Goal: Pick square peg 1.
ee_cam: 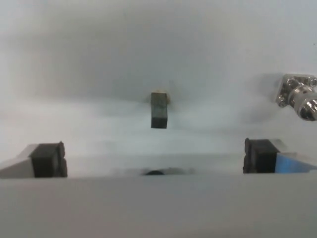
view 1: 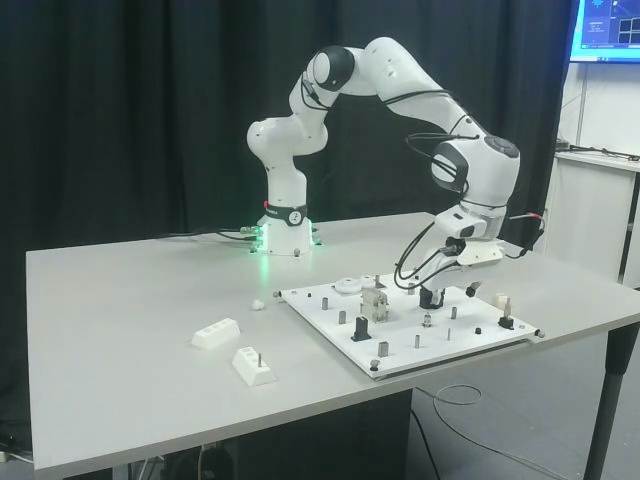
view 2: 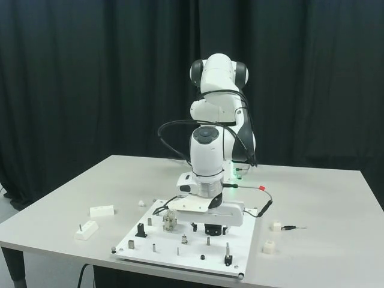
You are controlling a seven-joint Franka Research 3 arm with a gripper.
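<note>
I'm hovering hand over white board, fingers spread, gripping nothing. Peg standing upright on board, centred between fingers, well below them. Risk as I see it: descending off-line, fingertip clipping peg top, tipping it; metal connector sitting nearby.

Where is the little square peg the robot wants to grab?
In the wrist view the square peg stands upright on the white board, between the open gripper fingers and below them, untouched, with a metal connector off to one side.
</note>
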